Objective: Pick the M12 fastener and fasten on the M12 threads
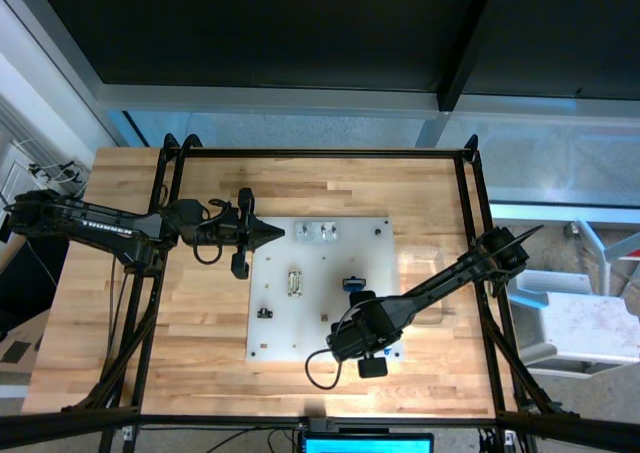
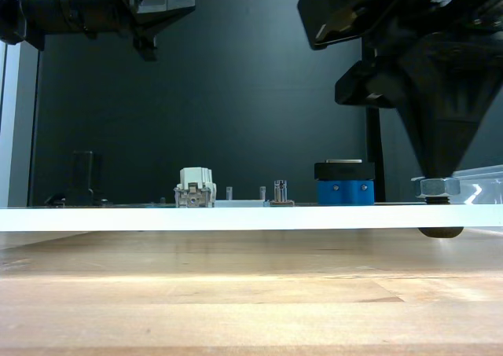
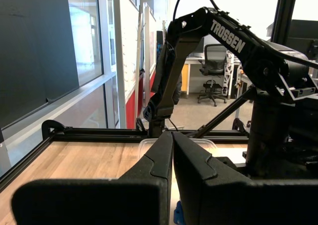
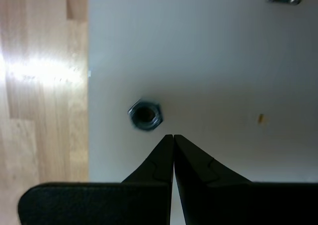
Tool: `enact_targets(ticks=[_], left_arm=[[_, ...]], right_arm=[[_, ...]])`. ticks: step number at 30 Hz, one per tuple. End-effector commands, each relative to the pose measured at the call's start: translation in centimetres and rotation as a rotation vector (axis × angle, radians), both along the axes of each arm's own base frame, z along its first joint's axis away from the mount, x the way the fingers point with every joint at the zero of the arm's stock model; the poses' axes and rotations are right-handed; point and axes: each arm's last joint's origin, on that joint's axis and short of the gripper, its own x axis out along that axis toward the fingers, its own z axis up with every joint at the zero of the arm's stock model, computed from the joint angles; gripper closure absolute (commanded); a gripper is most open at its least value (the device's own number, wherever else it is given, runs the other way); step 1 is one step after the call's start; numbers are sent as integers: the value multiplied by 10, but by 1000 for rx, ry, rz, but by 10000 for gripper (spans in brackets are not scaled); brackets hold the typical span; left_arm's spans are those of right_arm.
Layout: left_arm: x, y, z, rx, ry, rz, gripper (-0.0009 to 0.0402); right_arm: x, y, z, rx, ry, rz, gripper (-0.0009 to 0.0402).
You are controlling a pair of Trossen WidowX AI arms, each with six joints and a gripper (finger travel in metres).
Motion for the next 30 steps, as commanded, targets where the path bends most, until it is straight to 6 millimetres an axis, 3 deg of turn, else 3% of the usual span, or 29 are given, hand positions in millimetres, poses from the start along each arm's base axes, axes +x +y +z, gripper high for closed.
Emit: enact_targets(ticks=[1, 13, 19, 30], left_arm=[[0, 0, 0, 0, -1, 0, 393], [0, 0, 0, 0, 0, 0, 393], [0, 0, 0, 0, 0, 0, 393], [0, 0, 0, 0, -1, 0, 393]], right_arm=[[1, 1, 0, 6, -12, 0, 393], [-1, 0, -7, 14, -6, -13, 393], [-6, 9, -4, 308, 129, 194, 393], [-4, 0, -5, 35, 30, 37, 393]])
